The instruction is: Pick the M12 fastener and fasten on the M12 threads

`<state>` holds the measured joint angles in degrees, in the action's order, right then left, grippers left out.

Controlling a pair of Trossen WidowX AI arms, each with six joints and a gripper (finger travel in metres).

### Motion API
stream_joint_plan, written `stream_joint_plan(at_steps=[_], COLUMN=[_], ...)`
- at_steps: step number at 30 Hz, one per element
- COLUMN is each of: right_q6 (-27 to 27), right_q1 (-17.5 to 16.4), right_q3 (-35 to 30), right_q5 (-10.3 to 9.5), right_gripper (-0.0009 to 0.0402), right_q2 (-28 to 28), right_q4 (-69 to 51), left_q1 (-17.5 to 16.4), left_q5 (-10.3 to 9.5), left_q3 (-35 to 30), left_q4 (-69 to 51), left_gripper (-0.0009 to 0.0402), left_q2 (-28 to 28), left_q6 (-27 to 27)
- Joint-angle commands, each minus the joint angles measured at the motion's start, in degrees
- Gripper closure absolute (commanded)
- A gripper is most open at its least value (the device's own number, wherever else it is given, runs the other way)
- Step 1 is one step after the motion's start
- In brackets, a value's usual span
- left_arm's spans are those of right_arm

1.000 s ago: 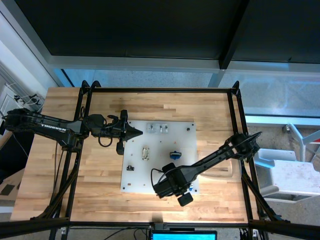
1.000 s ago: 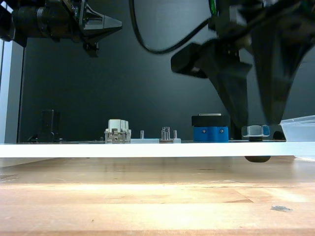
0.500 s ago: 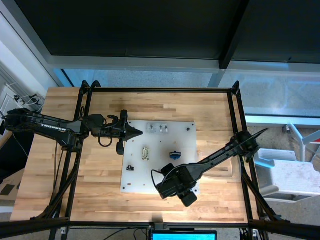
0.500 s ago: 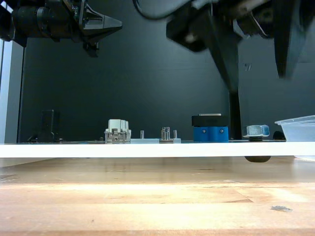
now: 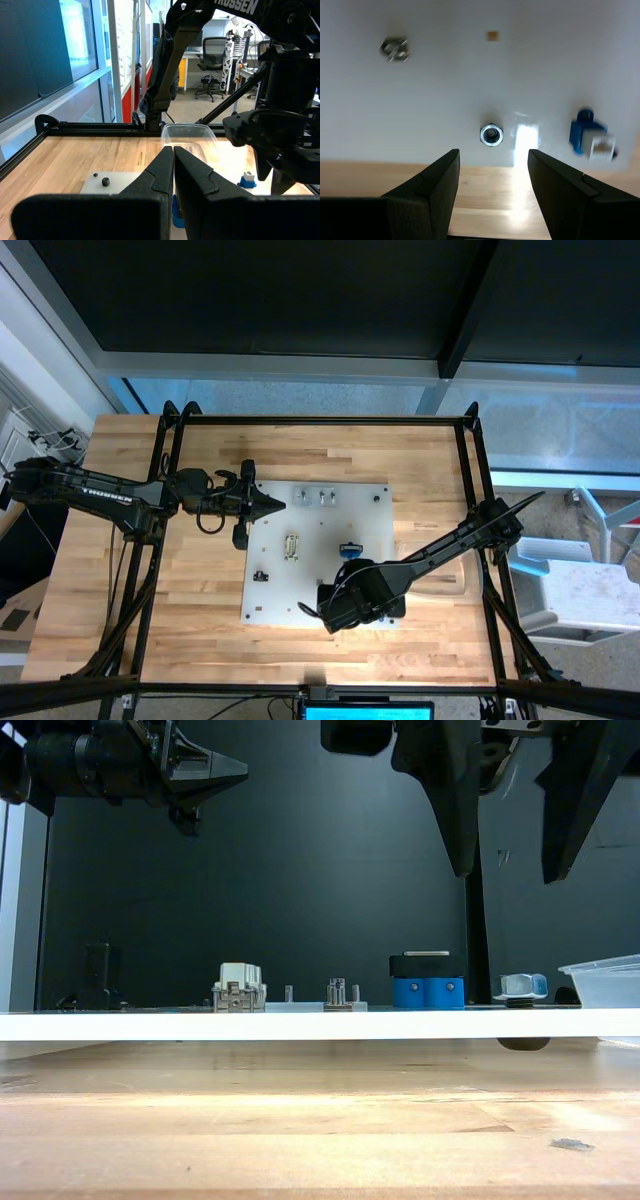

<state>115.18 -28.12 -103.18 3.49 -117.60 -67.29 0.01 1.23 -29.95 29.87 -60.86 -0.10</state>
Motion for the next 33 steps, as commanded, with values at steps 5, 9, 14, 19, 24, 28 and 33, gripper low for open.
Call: stream_joint_plan(at_steps=[5, 9, 14, 19, 24, 28, 33], right_q6=[-26.69, -41.57, -61.42, -76.37, -78.49, -79.84, -81.64], right_q1=[-0.04, -0.04, 0.0, -0.2, -0.2, -0.22, -0.33], right_q3=[0.0, 0.0, 0.02, 0.28, 0.39, 0.42, 0.48], right_q5=[-0.02, 0.02, 0.0, -0.02, -0.04, 1.53, 1.46], right_gripper=[0.0205, 0.0205, 0.0205, 0.0205, 0.0213, 0.0246, 0.0332], right_q2=[-0.15, -0.15, -0.15, -0.15, -0.15, -0.15, -0.15], right_q4=[0.04, 0.09, 0.04, -0.28, -1.05, -0.96, -1.05], left_q1=[0.0, 0.0, -0.02, 0.0, 0.0, -0.02, -0.02], left_q5=[0.02, 0.02, 0.02, 0.02, 0.02, 0.02, 0.02], left_q3=[0.0, 0.0, 0.0, 0.0, 0.0, 0.0, 0.0], left_q4=[0.0, -0.02, -0.02, 0.0, 0.0, 0.0, 0.0], left_gripper=[0.0393, 0.0393, 0.0393, 0.0393, 0.0393, 0.0393, 0.0393], left_q2=[0.0, 0.0, 0.0, 0.0, 0.0, 0.0, 0.0], left_q6=[0.0, 0.0, 0.0, 0.0, 0.0, 0.0, 0.0])
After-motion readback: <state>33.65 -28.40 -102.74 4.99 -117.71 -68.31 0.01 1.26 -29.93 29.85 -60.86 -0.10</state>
